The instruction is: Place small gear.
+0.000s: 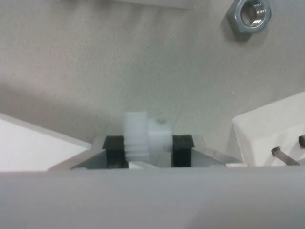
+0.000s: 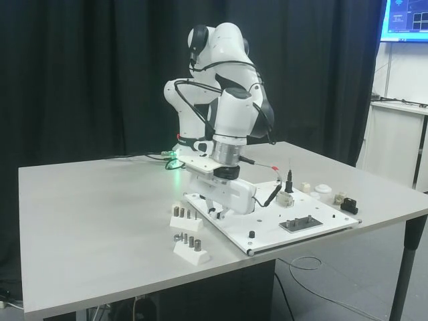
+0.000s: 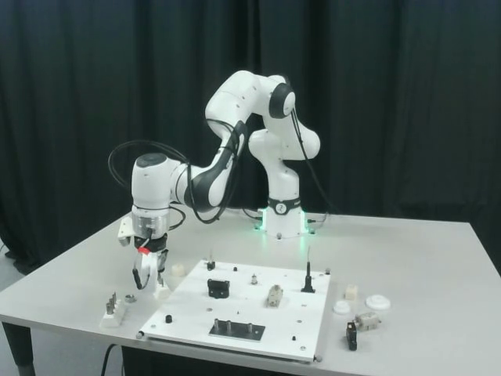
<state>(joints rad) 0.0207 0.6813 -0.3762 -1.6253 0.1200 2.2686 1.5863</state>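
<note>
The small white gear (image 1: pixel 142 138) is pinched between the two black finger pads (image 1: pixel 116 151) of my gripper (image 1: pixel 148 151), which is shut on it. In the wrist view the gear hangs above bare grey table, between a white block (image 1: pixel 28 148) and a corner of the white board (image 1: pixel 271 129). From the first room view, the gripper (image 2: pixel 214 208) is low at the near left corner of the white board (image 2: pixel 267 231). The second room view puts the gripper (image 3: pixel 149 278) just left of the board (image 3: pixel 235 313), a little above the table.
A grey hex nut (image 1: pixel 249 15) lies on the table near the gripper. Two white holders with bolts (image 2: pixel 186 219) (image 2: pixel 192 249) stand left of the board. The board carries a black part (image 3: pixel 217 287), pegs and a grey plate (image 2: pixel 299 224). Small white parts (image 3: pixel 378 301) lie beyond its right edge.
</note>
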